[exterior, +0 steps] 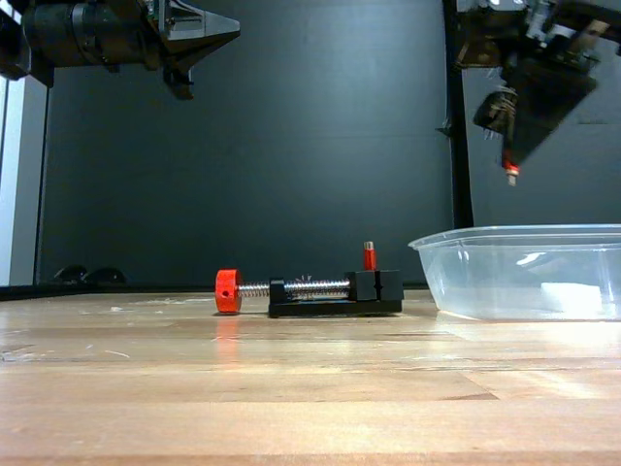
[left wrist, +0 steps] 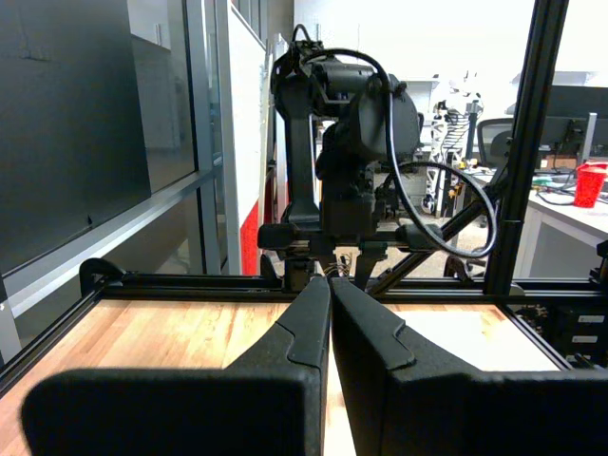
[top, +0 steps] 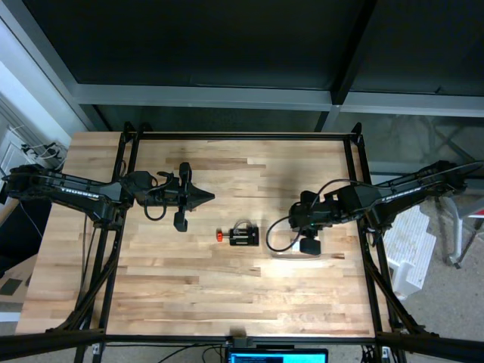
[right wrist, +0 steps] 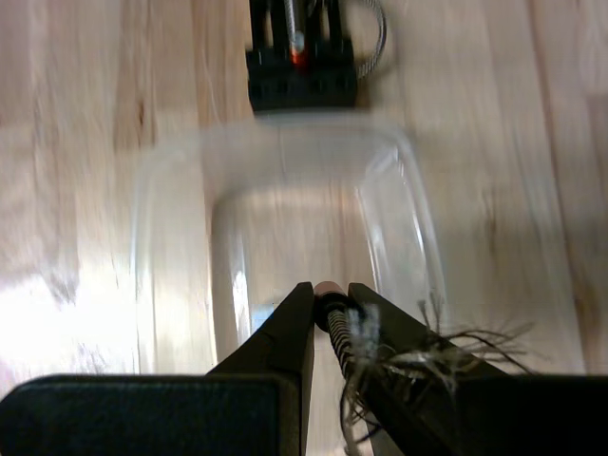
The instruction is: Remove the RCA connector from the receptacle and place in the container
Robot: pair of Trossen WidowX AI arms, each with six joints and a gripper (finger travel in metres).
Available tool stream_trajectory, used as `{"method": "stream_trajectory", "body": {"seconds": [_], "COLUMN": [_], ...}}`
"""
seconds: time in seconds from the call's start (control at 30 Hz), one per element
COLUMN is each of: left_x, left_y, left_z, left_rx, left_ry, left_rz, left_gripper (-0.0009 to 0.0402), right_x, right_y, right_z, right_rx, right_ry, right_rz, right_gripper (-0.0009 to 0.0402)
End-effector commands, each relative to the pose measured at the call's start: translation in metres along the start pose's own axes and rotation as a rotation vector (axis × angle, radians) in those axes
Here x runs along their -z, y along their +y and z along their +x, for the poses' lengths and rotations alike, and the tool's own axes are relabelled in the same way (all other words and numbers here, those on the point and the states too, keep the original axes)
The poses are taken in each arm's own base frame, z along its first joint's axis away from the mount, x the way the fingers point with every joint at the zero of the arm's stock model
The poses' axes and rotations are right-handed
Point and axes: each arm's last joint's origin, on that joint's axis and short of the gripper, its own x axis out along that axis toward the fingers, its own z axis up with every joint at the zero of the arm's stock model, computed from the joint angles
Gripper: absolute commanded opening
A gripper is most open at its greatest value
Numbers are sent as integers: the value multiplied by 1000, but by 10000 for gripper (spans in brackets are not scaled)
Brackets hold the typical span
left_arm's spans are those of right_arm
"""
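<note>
The removal step looks done and the placing step is in hand. The right end effector [exterior: 511,157] hangs at the upper right of the low view, above the container [exterior: 485,277], with its fingers pinched shut on the RCA connector [exterior: 510,172]. The plug's reddish tip points down, clear of the rim. The receptacle [exterior: 335,291] sits on the table [exterior: 291,388] just beside the container's left wall, its red knob at the far left end. 1 small red post stands upright on it.

The next move seems to call for a short descent toward the tub floor and then opening the fingers, so the light plug drops inside rather than bouncing off the rim. The frayed wire strands at the fingers could snag. A small white piece [exterior: 571,296] already lies in the container.

The left end effector [left wrist: 330,294] is parked high at the upper left of the low view, closed and empty.

The table is pale wood strips, framed by black rails, with a dark panel behind it.
</note>
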Motion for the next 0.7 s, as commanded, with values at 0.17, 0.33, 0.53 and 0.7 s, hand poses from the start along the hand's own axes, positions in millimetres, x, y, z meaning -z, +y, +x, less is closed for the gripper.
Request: {"method": "stream_trajectory", "body": {"seconds": [0.17,0.33,0.53,0.7], "left_x": [0,0,0,0], "left_y": [0,0,0,0], "left_z": [0,0,0,0], "left_rx": [0,0,0,0], "left_ry": [0,0,0,0], "left_rz": [0,0,0,0], "left_gripper": [0,0,0,0], "right_x": [21,28,28,28], "right_y": [-3,-4,-4,-3], "right_z": [6,10,10,10], "right_rx": [40,53,52,52], "right_ry": [127,165,164,164], "right_rz": [-2,2,6,5], "right_gripper": [2,20,65,91]}}
